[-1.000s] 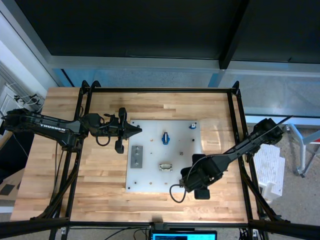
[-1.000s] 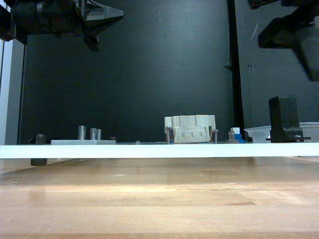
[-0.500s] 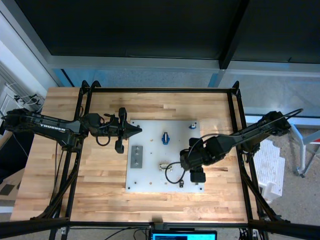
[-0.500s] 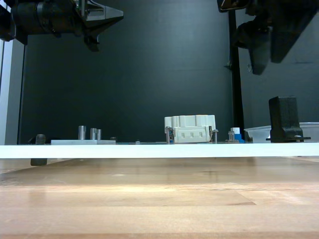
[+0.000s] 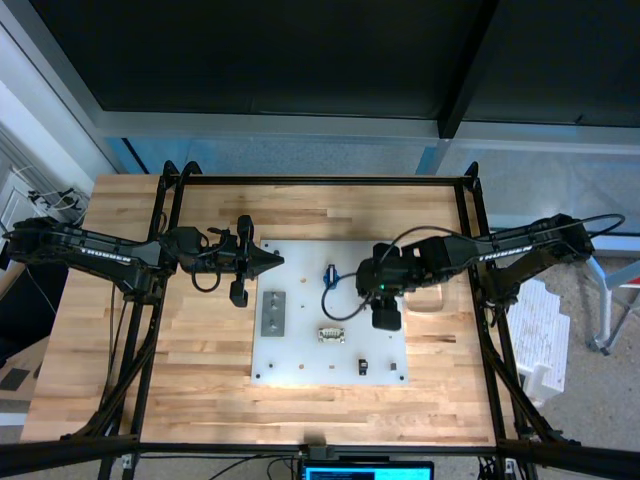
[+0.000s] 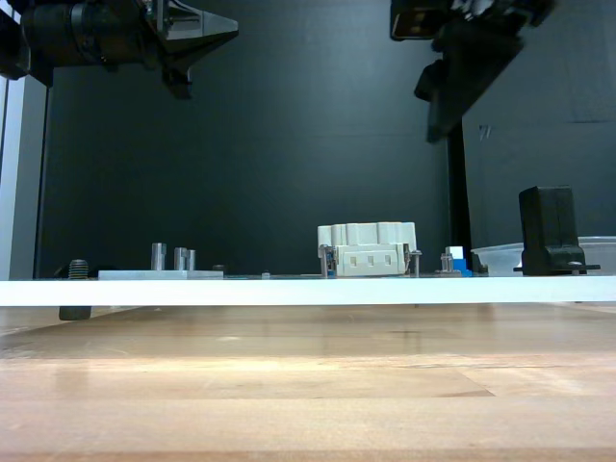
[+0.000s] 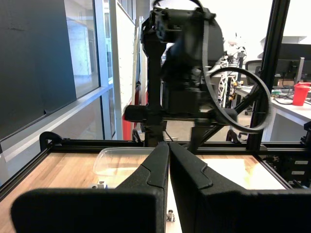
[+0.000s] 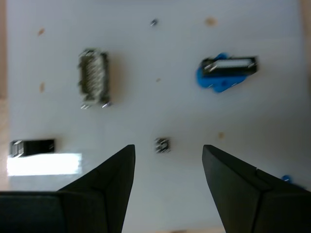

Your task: Pick the 16mm bar and install on taskboard

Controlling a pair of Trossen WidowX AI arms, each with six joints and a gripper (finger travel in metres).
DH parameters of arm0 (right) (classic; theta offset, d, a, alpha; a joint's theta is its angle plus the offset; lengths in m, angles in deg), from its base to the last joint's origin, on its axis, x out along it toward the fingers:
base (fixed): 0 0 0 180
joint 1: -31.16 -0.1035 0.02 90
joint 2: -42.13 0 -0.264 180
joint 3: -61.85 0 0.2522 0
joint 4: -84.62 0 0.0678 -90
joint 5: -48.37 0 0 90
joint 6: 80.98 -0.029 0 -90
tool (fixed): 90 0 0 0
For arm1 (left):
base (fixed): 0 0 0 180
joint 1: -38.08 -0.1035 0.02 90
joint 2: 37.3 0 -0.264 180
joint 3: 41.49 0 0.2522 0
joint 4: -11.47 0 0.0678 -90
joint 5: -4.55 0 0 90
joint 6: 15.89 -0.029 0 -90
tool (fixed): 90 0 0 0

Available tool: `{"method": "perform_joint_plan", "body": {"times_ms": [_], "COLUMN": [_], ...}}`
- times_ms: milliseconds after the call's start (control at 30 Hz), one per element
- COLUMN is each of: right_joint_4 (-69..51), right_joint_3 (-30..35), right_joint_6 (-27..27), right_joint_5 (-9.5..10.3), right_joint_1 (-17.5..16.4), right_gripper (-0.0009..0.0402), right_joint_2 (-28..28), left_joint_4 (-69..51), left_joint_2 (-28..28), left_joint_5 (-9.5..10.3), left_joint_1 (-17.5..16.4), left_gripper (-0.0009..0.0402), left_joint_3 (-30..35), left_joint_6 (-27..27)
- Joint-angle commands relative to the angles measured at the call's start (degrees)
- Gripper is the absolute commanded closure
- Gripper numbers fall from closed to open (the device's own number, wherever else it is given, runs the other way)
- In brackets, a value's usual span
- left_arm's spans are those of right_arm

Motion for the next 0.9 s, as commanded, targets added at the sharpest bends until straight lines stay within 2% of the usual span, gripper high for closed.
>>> {"method": "perform_joint_plan", "body": {"times_ms": [33,367,433,533,633,900], "right_joint_4": [1.7,7.9,10.2,13.8,16.9,28.1], "right_joint_3": [0.0,-0.9,-1.9,-4.2,-5.9,-11.5], "right_joint_6": [2.6,7.4,7.9,8.4,8.8,9.6], "right_joint_5": [0.02,0.20,1.01,3.56,5.22,5.29], "right_joint_1": [2.0,6.4,6.9,7.7,8.4,8.8], "right_gripper": [0.0227,0.0313,0.0330,0.0360,0.0394,0.0392], "right_joint_2": [-0.4,-3.8,-4.9,-6.6,-7.8,-11.9], "left_joint_4": [0.0,0.0,0.0,0.0,0.0,0.0], "left_joint_2": [0.0,0.0,0.0,0.0,0.0,0.0], "left_joint_5": [0.00,0.00,0.00,0.00,0.00,0.00], "left_joint_1": [0.0,0.0,0.0,0.0,0.0,0.0], "left_gripper": [0.0393,0.0393,0.0393,0.0393,0.0393,0.0393], "left_joint_3": [0.0,0.0,0.0,0.0,0.0,0.0], "left_joint_6": [0.0,0.0,0.0,0.0,0.0,0.0]}}
